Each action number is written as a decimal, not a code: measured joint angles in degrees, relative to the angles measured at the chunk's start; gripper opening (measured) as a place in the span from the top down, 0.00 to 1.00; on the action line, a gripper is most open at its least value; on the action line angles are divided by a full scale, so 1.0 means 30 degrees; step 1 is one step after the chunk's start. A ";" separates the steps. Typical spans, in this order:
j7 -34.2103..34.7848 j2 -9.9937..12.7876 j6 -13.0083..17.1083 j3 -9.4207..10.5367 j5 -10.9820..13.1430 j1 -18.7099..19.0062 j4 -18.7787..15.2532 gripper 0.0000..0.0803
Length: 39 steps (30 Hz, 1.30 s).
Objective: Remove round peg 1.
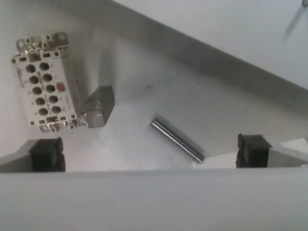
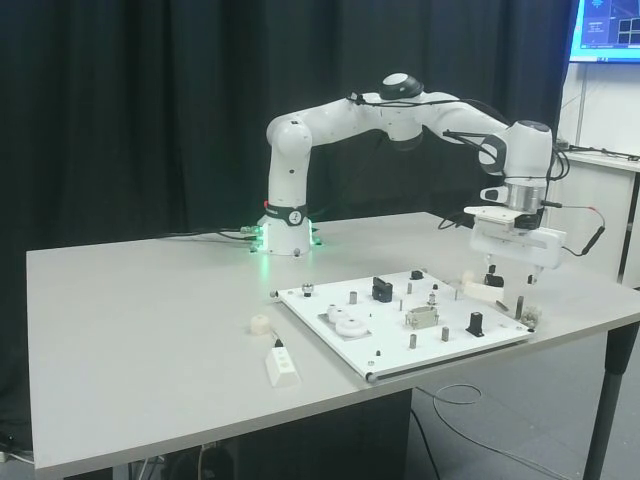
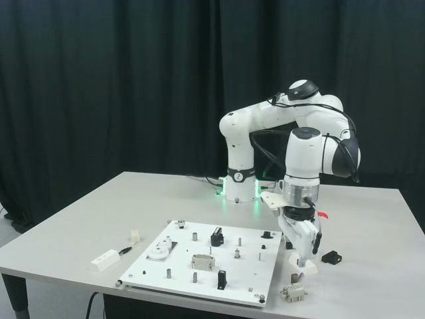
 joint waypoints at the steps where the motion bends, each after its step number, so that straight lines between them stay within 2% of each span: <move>1: 0.0050 0.0000 0.0000 0.0002 -0.0007 0.0000 0.0010 0.02; 39: 0.0965 0.0000 0.0492 0.0011 -0.0524 0.0001 0.0075 0.00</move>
